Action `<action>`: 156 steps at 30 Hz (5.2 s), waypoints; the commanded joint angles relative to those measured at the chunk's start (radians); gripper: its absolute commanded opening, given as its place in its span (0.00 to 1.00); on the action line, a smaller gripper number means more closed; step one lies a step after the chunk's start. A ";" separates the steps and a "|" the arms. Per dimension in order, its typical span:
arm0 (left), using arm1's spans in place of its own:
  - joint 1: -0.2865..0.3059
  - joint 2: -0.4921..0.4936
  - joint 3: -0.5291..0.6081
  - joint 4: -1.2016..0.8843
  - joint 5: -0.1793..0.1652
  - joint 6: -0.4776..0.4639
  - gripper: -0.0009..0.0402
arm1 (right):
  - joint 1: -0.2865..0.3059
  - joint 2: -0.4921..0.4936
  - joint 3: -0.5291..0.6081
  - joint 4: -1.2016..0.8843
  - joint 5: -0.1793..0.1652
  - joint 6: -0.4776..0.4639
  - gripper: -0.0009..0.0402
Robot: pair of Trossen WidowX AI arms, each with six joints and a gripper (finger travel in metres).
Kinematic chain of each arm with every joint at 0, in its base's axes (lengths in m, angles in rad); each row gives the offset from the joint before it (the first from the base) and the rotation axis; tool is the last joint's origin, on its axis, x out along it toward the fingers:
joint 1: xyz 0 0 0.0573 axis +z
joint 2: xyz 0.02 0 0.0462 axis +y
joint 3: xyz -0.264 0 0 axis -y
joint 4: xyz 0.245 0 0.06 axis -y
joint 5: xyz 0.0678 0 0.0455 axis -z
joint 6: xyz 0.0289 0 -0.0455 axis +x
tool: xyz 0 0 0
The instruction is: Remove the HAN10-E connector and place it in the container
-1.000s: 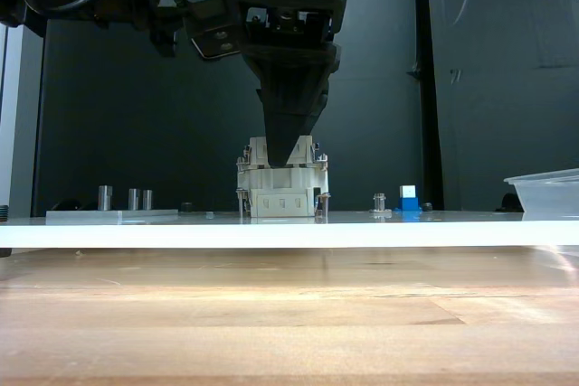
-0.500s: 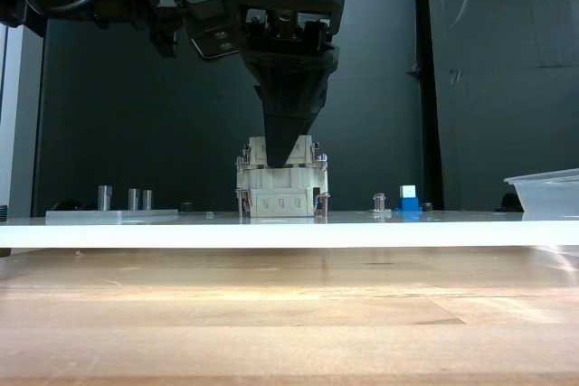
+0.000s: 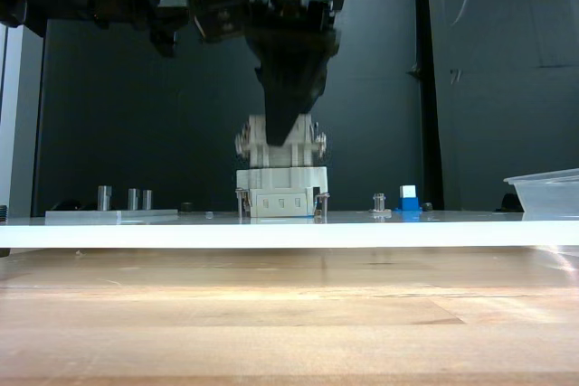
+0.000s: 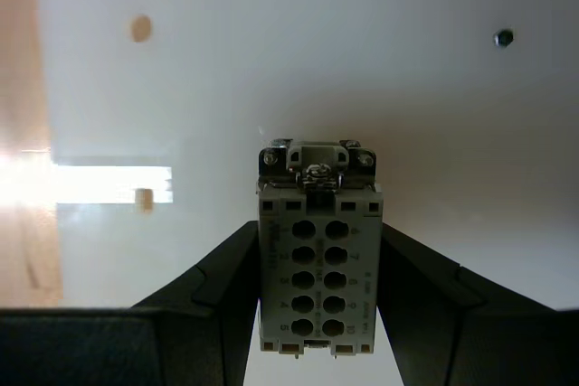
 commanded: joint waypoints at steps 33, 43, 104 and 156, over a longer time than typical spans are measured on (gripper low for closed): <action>0.000 0.000 0.000 0.000 0.000 0.000 0.02 | 0.023 -0.202 -0.032 -0.018 0.119 -0.007 0.03; 0.000 0.000 0.000 0.000 0.000 0.000 0.02 | 0.035 -0.411 -0.424 0.218 0.108 0.042 0.03; 0.000 0.000 0.000 0.000 0.000 0.000 0.02 | 0.261 -1.121 -1.349 0.229 0.092 0.532 0.03; 0.000 0.000 0.000 0.000 0.000 0.000 0.02 | 0.267 -1.102 -1.450 0.346 0.088 0.554 0.63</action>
